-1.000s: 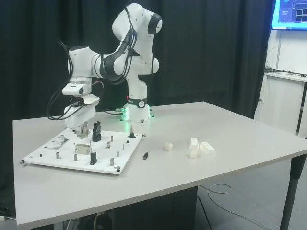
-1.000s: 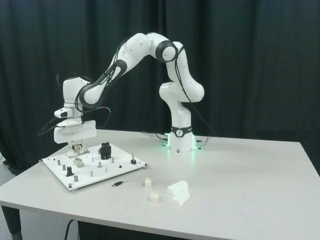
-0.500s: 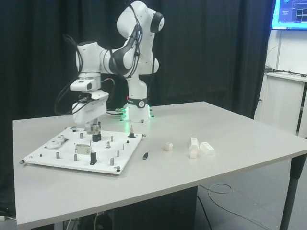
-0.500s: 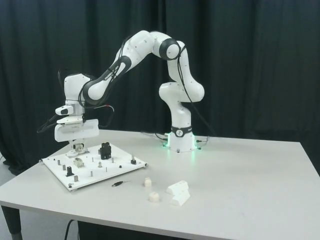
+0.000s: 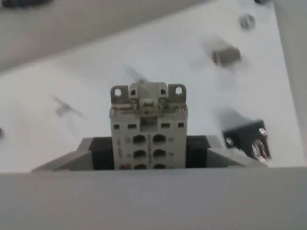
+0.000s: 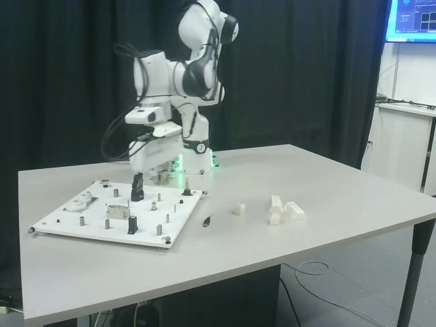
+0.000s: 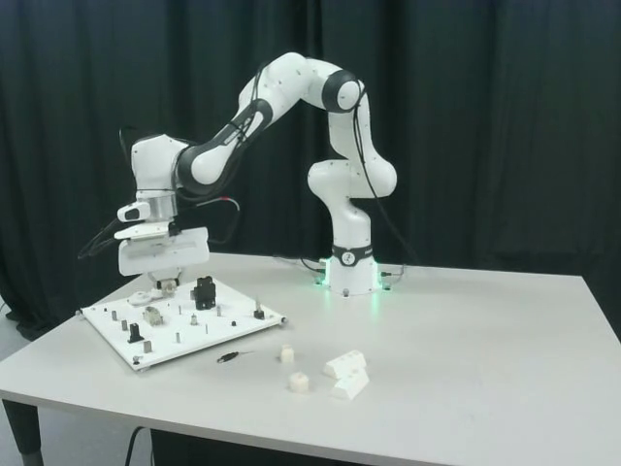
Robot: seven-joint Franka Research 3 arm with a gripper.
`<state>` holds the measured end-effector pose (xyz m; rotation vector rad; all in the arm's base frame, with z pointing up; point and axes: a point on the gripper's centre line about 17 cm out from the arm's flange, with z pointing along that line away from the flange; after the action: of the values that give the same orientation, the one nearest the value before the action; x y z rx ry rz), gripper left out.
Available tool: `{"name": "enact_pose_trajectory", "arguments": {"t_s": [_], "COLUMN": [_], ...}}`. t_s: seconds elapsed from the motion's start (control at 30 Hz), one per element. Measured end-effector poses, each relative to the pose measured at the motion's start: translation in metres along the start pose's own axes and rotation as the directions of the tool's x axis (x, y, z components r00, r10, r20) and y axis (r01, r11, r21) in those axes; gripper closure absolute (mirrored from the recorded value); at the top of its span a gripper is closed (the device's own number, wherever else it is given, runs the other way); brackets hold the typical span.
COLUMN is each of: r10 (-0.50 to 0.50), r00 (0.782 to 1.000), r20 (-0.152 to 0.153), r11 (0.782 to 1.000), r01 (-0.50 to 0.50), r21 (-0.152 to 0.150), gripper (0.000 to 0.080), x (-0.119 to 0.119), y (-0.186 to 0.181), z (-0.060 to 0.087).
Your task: Place waterproof.
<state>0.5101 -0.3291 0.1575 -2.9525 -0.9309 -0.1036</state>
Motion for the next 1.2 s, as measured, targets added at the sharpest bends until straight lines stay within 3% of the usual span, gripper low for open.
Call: {"name": "enact_pose_trajectory", "arguments": {"t_s": [0.2, 0.47, 0.73, 1.2], "r10": [0.070, 0.152, 0.226, 0.291], "r00": [0.997, 0.987, 0.972, 0.956], "r20": [0.014, 0.043, 0.064, 0.043], "r11": [0.997, 0.988, 0.974, 0.955], "r01": [-0.070, -0.153, -0.226, -0.289], "r21": [0.020, 0.017, -0.006, -0.064], "gripper": [0.0492, 0.0492, 0.0492, 0.0492], "x": [0.039, 0.083, 0.115, 0.150], "y": [-0.021, -0.047, -0.065, -0.075], "z": [0.001, 0.008, 0.022, 0.055]}}
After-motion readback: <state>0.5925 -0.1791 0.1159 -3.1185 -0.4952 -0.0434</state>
